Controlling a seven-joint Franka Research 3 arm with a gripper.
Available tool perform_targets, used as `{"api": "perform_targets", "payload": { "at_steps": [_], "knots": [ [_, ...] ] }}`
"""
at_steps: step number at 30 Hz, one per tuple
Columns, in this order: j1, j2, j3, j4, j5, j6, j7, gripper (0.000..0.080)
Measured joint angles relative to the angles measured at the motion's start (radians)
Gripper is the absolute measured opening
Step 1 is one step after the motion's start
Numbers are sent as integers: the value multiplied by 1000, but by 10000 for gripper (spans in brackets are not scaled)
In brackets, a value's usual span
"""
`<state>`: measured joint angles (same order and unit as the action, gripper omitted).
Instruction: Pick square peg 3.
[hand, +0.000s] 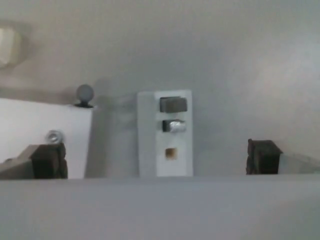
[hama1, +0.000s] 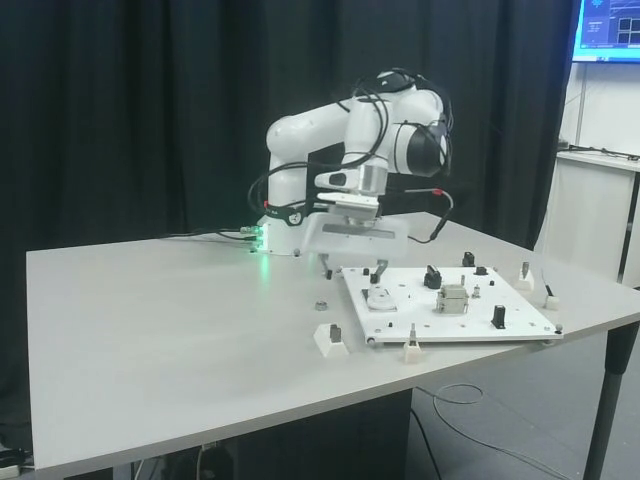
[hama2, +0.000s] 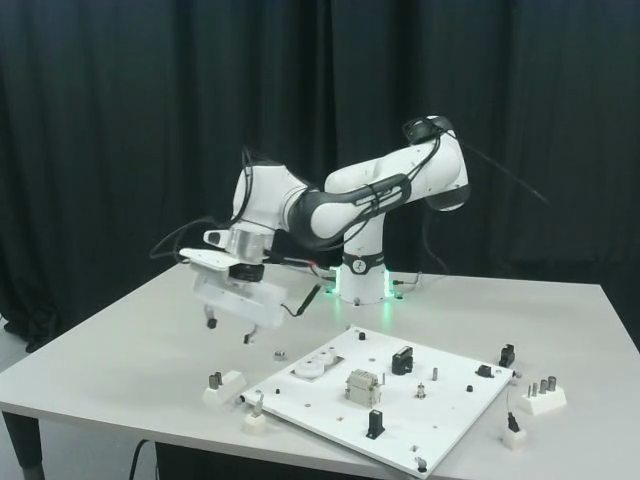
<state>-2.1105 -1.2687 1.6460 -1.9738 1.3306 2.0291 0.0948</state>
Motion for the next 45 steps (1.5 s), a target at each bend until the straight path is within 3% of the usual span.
{"api": "perform_targets", "payload": {
  "at_steps": [19,35,45],
  "knots": [
    [-60,-43,66,-14,104,9,-263,800],
    [-73,-65,144,-17,163,83,-309,800],
    [-82,-72,157,-17,194,104,-322,800]
  ]
}}
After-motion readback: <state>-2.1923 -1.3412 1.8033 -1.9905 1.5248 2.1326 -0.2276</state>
